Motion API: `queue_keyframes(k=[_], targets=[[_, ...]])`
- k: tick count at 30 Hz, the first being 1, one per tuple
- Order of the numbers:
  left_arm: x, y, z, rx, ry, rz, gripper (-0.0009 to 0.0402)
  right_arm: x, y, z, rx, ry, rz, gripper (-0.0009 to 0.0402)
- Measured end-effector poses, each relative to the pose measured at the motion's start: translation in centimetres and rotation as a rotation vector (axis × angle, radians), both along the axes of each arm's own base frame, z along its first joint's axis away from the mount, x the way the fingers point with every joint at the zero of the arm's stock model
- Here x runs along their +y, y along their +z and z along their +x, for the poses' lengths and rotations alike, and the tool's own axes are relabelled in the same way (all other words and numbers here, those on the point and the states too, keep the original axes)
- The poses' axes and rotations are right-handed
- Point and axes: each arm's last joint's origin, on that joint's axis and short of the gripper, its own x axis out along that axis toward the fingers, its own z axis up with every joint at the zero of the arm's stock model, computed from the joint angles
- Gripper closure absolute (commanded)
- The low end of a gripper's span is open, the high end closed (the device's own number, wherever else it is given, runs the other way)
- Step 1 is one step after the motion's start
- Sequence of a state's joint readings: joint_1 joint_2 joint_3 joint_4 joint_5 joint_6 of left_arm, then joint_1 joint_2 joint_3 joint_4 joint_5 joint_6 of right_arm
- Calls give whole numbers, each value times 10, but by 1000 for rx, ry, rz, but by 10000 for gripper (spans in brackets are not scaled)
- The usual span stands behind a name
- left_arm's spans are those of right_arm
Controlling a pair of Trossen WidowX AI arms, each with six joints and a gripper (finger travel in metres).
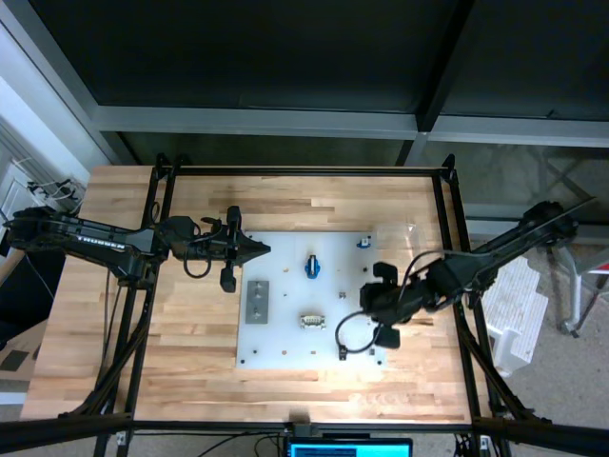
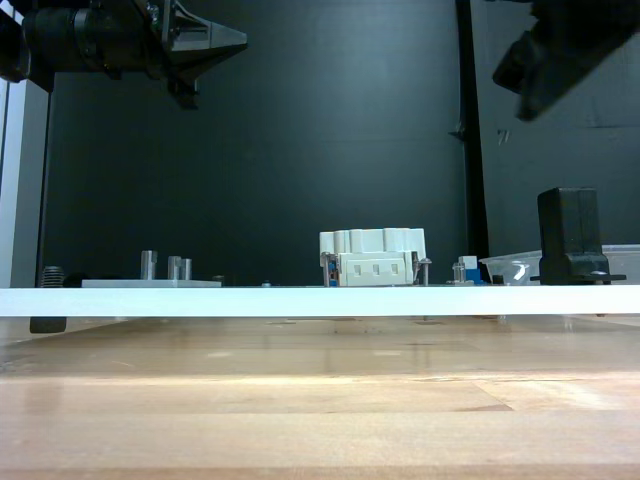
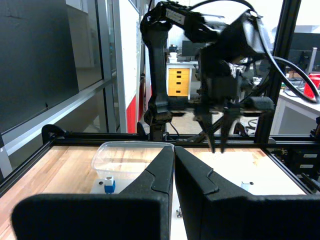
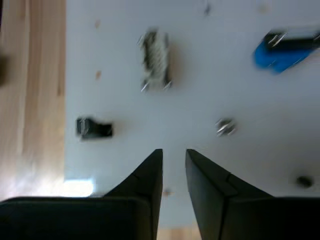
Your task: Pick the 16mm bar and install on taskboard
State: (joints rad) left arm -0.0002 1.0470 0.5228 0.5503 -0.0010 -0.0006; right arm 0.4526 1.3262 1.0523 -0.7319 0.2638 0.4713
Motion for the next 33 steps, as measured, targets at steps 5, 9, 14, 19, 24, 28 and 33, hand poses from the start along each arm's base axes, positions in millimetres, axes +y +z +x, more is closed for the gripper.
queue_keyframes(k=[5,9,14,19,24,28,33], targets=[[0,0,0,0,0,0,393,-24,7,-4,-106,-3,-29,393],[0,0,0,0,0,0,393,-43,10,-7,-225,-11,-44,394],[0,0,0,0,0,0,393,-67,11,-12,-398,-42,-56,394],[0,0,0,0,0,0,393,-84,13,-16,-565,-16,-19,393],[0,0,0,0,0,0,393,-98,16,-17,-699,-24,-45,393],[0,0,0,0,0,0,393,-106,15,-17,-776,15,-8,393],[0,0,0,0,0,0,393,-115,12,-17,-848,-18,-35,393]])
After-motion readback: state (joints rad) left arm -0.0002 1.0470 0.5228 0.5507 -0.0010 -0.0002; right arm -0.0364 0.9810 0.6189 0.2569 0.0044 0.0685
